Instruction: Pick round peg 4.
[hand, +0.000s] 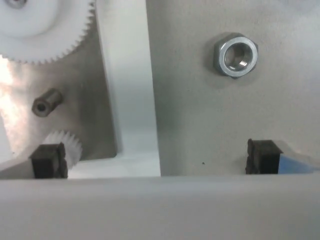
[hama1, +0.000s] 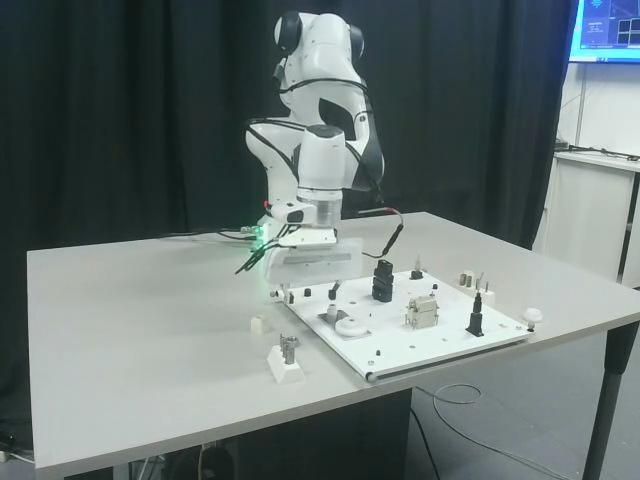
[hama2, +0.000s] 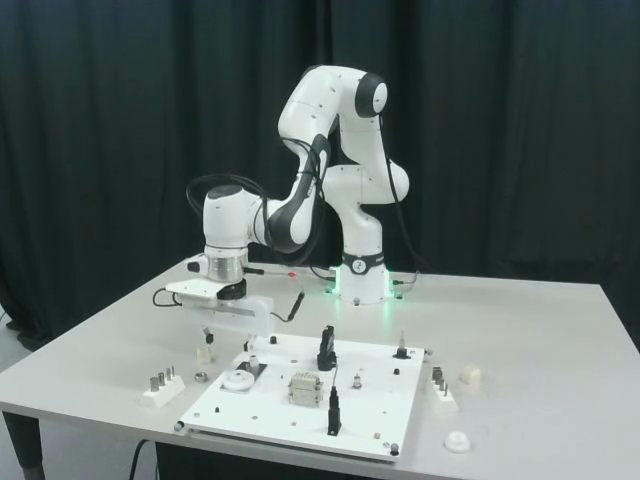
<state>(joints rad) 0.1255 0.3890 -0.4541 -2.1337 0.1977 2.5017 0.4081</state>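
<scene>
My gripper (hand: 155, 159) is open, with its black pads (hand: 48, 160) far apart and nothing between them. It hangs low over the back left corner of the white assembly board (hama2: 300, 410), as the second room view shows, gripper (hama2: 228, 330). A short dark round peg (hand: 46, 102) sticks up from the board near one pad, beside a small white gear (hand: 67, 145). A white block with grey round pegs (hama2: 160, 385) stands on the table left of the board, apart from the gripper (hama1: 312, 280). I cannot tell which peg is number 4.
A large white gear (hand: 35, 25) sits on the board. A steel hex nut (hand: 235, 55) lies on the grey table beyond the board's white edge (hand: 127, 75). Black connectors (hama2: 325, 350), another peg block (hama2: 438, 385) and small white parts (hama2: 457, 441) stand farther right.
</scene>
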